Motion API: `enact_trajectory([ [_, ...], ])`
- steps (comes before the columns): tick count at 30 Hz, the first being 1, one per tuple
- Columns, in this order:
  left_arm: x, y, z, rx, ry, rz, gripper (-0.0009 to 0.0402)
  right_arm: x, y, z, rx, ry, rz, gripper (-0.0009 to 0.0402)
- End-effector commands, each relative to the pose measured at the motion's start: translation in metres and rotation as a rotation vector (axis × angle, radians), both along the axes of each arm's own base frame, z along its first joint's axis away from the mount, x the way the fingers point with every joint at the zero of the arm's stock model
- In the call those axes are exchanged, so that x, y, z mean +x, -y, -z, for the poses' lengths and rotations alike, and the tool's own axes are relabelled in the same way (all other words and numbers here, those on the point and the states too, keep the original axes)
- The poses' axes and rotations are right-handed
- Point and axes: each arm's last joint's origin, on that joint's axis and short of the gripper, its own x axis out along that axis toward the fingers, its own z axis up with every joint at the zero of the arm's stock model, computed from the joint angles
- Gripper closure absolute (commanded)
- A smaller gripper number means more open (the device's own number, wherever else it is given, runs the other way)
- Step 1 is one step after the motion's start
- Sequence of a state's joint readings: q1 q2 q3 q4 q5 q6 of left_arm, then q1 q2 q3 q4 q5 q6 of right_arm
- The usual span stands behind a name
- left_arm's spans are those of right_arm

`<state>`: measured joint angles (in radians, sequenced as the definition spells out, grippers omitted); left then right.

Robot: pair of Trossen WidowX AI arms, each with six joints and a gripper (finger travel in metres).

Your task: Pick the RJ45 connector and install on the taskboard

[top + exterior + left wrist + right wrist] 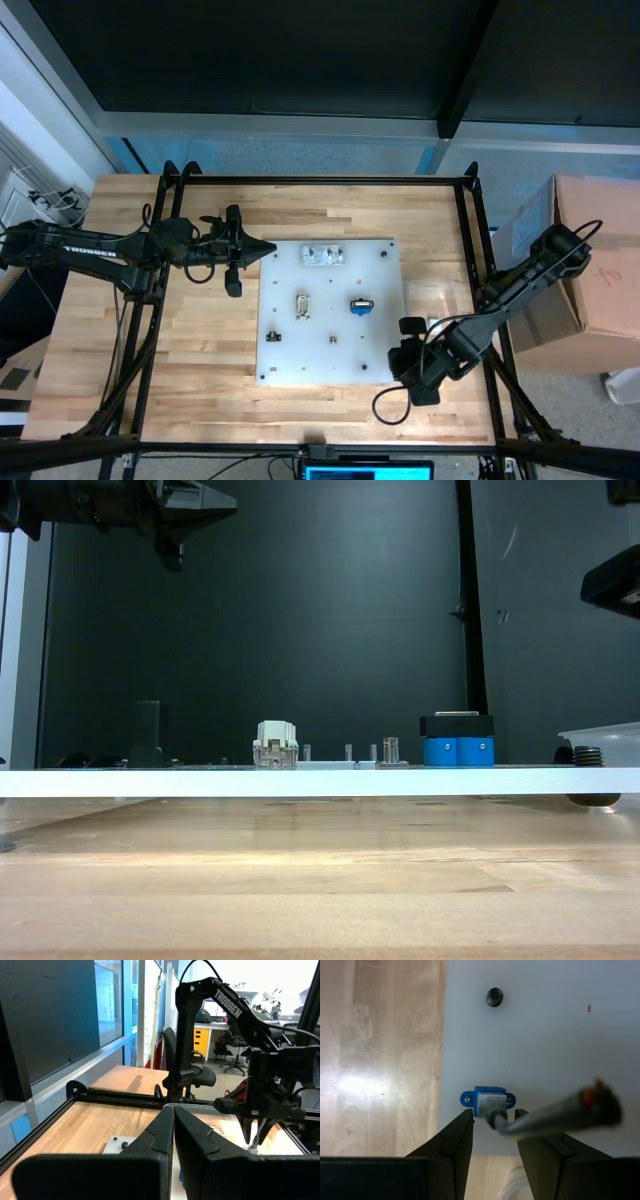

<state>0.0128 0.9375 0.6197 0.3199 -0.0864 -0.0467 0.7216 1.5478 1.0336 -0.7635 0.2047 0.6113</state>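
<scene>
The RJ45 connector [491,1106] is a grey plug sitting in its blue seat [361,306] on the white taskboard [330,362]. Its grey cable stub [555,1112] rises free toward the camera, and I cannot tell how deep the plug sits. My right gripper [494,1113] hangs open above it, fingers apart on either side of the cable's base; in the high view this gripper [406,346] is at the board's near right corner. My left gripper [173,1112] is shut on nothing and held high off the board's left edge [264,246], pointing across the table.
A white connector block [302,305] and small metal fittings [325,256] stand on the board. A cardboard box [592,270] sits beyond the table's right edge. Black frame rails [320,180] border the table.
</scene>
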Motion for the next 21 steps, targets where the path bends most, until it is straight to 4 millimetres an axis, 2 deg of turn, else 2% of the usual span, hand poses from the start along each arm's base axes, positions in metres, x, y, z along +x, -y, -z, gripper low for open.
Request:
enact_trajectory([
  [1, 0.0, 0.0, 0.0, 0.0, 0.0, 0.0, 0.0393, -0.001, 0.002, -0.01, 0.026, 0.032, 0.006, 0.0261],
  [12, 0.0, 0.0, 0.0, 0.0, -0.001, 0.0, 0.0393, -0.008, 0.015, -0.027, 0.081, 0.014, -0.008, 0.0263],
  [16, 0.0, 0.0, 0.0, 0.0, 0.0, 0.0, 0.0393, -0.007, 0.034, -0.044, 0.1, 0.066, -0.005, 0.0276],
  [21, 0.0, 0.0, 0.0, 0.0, 0.0, 0.0, 0.0393, -0.008, 0.069, -0.07, 0.087, 0.191, 0.025, 0.0302],
])
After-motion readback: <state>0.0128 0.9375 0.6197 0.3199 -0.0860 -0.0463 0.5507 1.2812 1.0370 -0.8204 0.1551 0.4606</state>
